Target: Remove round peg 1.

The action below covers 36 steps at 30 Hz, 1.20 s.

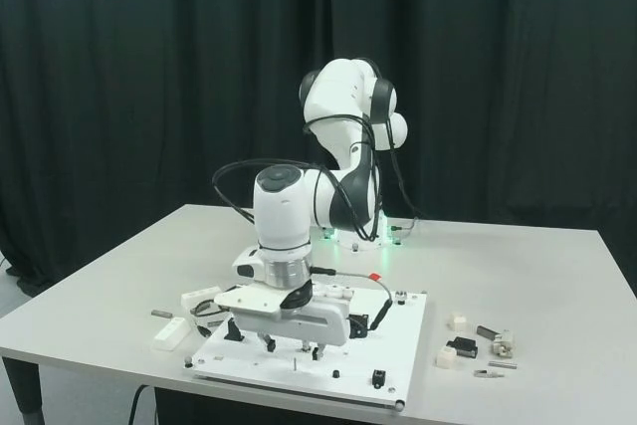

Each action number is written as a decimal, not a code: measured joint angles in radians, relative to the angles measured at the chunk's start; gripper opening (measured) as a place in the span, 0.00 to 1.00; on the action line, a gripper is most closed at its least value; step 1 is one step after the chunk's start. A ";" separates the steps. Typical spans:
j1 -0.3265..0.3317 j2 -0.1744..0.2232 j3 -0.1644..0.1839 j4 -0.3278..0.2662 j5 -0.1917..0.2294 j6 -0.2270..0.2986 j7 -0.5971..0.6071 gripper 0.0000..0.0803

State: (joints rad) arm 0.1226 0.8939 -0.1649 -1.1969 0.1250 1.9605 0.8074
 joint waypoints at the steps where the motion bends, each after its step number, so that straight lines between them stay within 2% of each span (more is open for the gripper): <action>1: 0.000 0.000 0.000 0.007 0.000 -0.008 0.000 0.54; 3: 0.000 0.000 0.000 0.020 0.000 -0.026 0.000 0.54; 4: 0.000 0.000 -0.001 0.027 0.000 -0.035 0.000 0.96; 9: 0.001 0.000 -0.001 0.057 -0.002 -0.072 0.000 0.96; 10: 0.001 0.000 -0.001 0.062 -0.003 -0.077 0.000 0.99; 19: 0.005 0.000 -0.001 0.095 -0.013 -0.114 0.000 1.00; 25: 0.006 0.000 -0.001 0.107 -0.013 -0.142 -0.063 1.00; 36: 0.005 0.000 -0.002 0.116 -0.013 -0.146 -0.052 1.00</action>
State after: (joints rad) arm 0.1279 0.8938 -0.1667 -1.0804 0.1121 1.8143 0.7550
